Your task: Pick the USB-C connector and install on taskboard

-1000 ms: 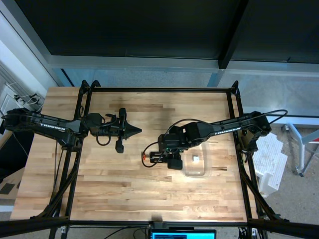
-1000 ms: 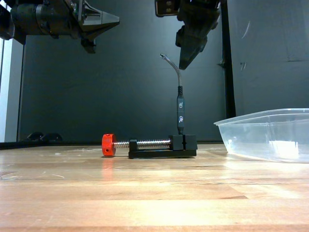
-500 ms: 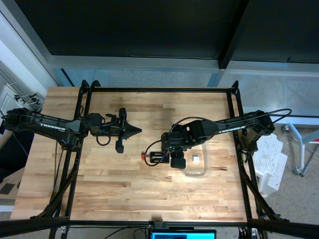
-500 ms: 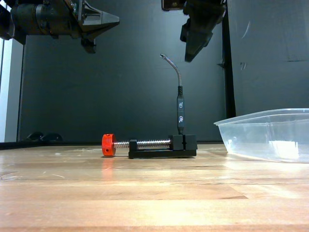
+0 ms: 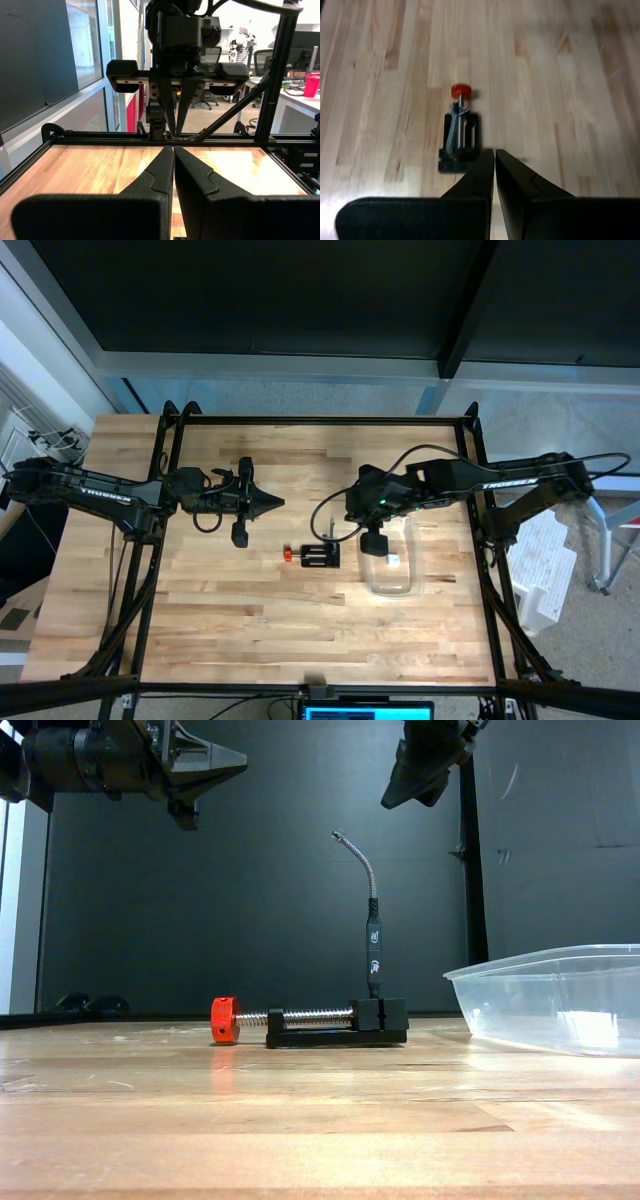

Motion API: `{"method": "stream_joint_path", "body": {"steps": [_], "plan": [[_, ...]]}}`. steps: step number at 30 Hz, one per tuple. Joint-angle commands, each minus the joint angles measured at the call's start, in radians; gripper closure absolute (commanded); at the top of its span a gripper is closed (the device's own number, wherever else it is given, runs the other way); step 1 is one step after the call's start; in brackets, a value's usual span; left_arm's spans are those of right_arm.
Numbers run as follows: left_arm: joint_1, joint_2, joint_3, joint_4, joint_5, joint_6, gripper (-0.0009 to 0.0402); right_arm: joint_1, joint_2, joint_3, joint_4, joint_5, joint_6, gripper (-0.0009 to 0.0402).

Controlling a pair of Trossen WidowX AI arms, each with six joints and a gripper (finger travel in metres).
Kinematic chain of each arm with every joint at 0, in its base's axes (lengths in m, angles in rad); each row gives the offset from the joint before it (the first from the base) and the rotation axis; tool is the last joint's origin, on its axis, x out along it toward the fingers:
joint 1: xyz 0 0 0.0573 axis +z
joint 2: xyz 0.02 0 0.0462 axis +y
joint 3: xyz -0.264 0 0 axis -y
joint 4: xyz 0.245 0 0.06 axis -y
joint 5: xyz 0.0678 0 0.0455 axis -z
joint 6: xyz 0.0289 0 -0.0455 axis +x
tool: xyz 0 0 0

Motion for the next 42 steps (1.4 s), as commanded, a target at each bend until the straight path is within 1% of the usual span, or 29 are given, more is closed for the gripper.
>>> {"method": "stream_joint_path", "body": {"steps": [1,8,13,15,18,21,23,29,35,36,38,41,42], "plan": [[0.000,0.000,0.000,0.000,0.000,0.000,0.0393,-0.023,-0.069,-0.092,0.135,-0.002,-0.010,0.0392],[0.000,0.000,0.000,0.000,0.000,0.000,0.0393,-0.056,-0.213,-0.293,0.472,-0.012,-0.011,0.0393],[0.000,0.000,0.000,0.000,0.000,0.000,0.0393,-0.089,-0.293,-0.420,0.647,-0.015,-0.027,0.0393],[0.000,0.000,0.000,0.000,0.000,0.000,0.0393,-0.102,-0.319,-0.467,0.714,-0.040,-0.027,0.0393],[0.000,0.000,0.000,0.000,0.000,0.000,0.0393,-0.111,-0.347,-0.534,0.826,-0.064,-0.027,0.0393],[0.000,0.000,0.000,0.000,0.000,0.000,0.0393,-0.115,-0.366,-0.588,0.928,-0.067,-0.025,0.0393],[0.000,0.000,0.000,0.000,0.000,0.000,0.0393,-0.115,-0.373,-0.615,0.983,-0.084,-0.024,0.0393],[0.000,0.000,0.000,0.000,0.000,0.000,0.0393,-0.114,-0.387,-0.671,1.101,-0.079,-0.008,0.0393],[0.000,0.000,0.000,0.000,0.000,0.000,0.0393,-0.114,-0.387,-0.688,1.117,-0.076,-0.006,0.0393],[0.000,0.000,0.000,0.000,0.000,0.000,0.0393,-0.114,-0.387,-0.690,1.120,-0.070,-0.006,0.0393],[0.000,0.000,0.000,0.000,0.000,0.000,0.0393,-0.113,-0.387,-0.702,1.140,-0.047,-0.006,0.0393],[0.000,0.000,0.000,0.000,0.000,0.000,0.0393,-0.112,-0.387,-0.727,1.175,-0.045,0.003,0.0393],[0.000,0.000,0.000,0.000,0.000,0.000,0.0393,-0.111,-0.387,-0.735,1.182,-0.050,0.006,0.0393]]}}
